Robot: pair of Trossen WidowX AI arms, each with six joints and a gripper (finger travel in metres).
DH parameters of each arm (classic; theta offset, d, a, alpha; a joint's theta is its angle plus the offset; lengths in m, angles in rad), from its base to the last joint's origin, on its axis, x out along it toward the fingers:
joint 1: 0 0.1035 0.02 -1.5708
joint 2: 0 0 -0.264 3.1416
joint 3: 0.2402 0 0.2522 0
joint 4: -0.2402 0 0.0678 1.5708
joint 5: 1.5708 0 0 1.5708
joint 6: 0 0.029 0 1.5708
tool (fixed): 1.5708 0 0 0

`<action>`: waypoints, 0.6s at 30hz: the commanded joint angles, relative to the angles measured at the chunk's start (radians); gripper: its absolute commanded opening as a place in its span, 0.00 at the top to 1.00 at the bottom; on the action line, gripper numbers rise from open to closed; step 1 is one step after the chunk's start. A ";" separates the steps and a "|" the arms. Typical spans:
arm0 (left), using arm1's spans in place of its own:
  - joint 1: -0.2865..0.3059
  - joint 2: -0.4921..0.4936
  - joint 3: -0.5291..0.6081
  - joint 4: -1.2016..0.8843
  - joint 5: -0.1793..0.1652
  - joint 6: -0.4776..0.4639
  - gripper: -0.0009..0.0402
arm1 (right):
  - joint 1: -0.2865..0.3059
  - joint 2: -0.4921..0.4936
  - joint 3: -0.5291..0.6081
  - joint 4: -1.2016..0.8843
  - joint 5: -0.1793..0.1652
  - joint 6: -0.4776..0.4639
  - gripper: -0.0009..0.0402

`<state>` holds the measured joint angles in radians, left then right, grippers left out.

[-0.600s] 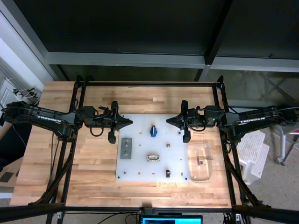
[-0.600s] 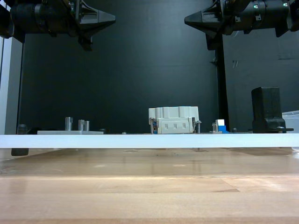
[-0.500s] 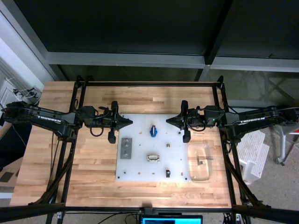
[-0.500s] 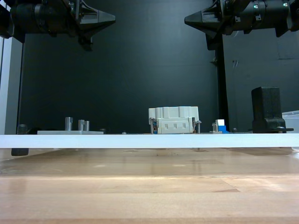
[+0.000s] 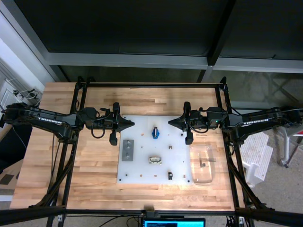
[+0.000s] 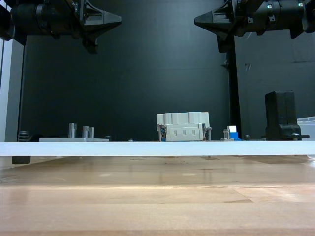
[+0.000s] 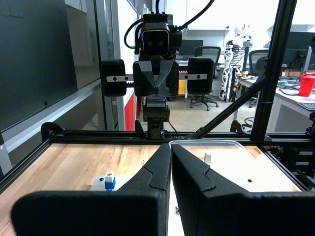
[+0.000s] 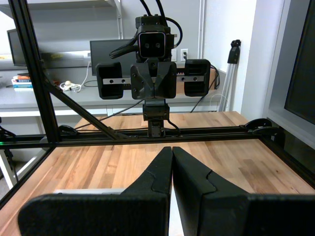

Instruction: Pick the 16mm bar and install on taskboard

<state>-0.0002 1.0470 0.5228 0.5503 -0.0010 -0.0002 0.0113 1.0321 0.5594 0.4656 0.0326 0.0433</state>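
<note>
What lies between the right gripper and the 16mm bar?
High view: bare taskboard and the clear tray's rim; the 16mm bar lies inside that tray. The right gripper, shut, hangs over the board's far edge, facing the shut left gripper.

A wooden table [image 5: 57, 161] is standing inside a black metal frame [image 5: 151, 85]. Behind it, dark panels [image 5: 142, 28] are rising above a grey beam [image 5: 128, 60]. A grey floor [image 5: 279, 189] is showing at the right of the table, and a small screen [image 5: 173, 222] is glowing blue at the near edge. Beyond the right side, an office with chairs [image 7: 210, 51], a desk [image 7: 295, 101] and a red cup [image 7: 306, 83] is lying in bright light. Beyond the left side, a monitor [image 8: 106, 49] is sitting on a grey counter [image 8: 74, 96] before a white wall [image 8: 226, 29], and a tripod [image 8: 232, 73] is standing by that wall.
</note>
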 commanded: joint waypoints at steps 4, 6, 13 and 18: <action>0.000 0.000 0.000 0.000 0.000 0.000 0.98 | 0.003 0.000 0.001 -0.010 0.000 0.053 0.98; 0.000 0.000 0.000 0.000 0.000 0.000 0.98 | 0.005 -0.003 0.001 -0.024 -0.001 0.053 0.98; 0.000 0.000 0.000 0.000 0.000 0.000 0.98 | 0.025 -0.023 0.097 -0.319 -0.011 0.025 0.98; 0.000 0.000 0.000 0.000 0.000 0.000 0.98 | 0.040 -0.019 0.204 -0.582 -0.029 0.028 0.98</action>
<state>-0.0002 1.0473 0.5228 0.5503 -0.0010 -0.0006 0.0471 1.0107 0.7406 -0.0566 0.0044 0.0685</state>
